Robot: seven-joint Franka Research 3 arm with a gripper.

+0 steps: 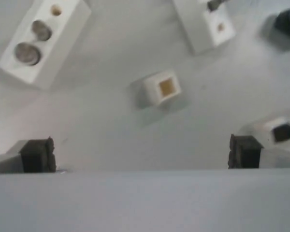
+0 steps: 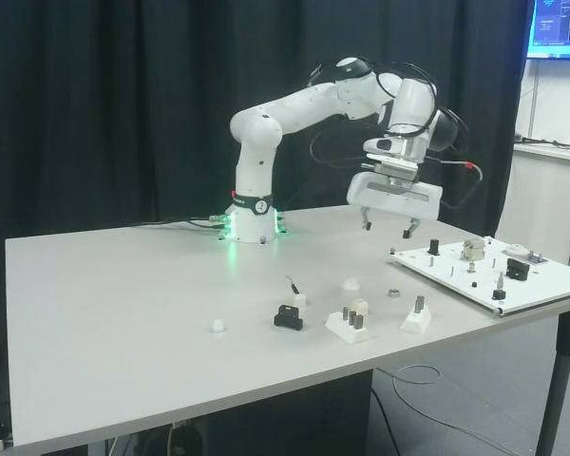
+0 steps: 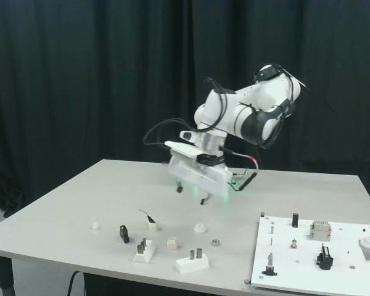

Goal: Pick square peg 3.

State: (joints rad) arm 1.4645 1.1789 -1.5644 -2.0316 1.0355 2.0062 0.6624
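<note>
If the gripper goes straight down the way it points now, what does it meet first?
Probably the small white square block with the hollow top, centred ahead of the open gripper; otherwise the bare grey table. Depth is unclear.

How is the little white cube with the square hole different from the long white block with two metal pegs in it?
The little cube has one square hole and nothing stands in it; the long block carries two round metal pegs plus one open round hole. The cube is small and nearly square; the block is clearly longer and bigger. Both are white, rest on the grey table, and sit below the open gripper, which touches neither.
</note>
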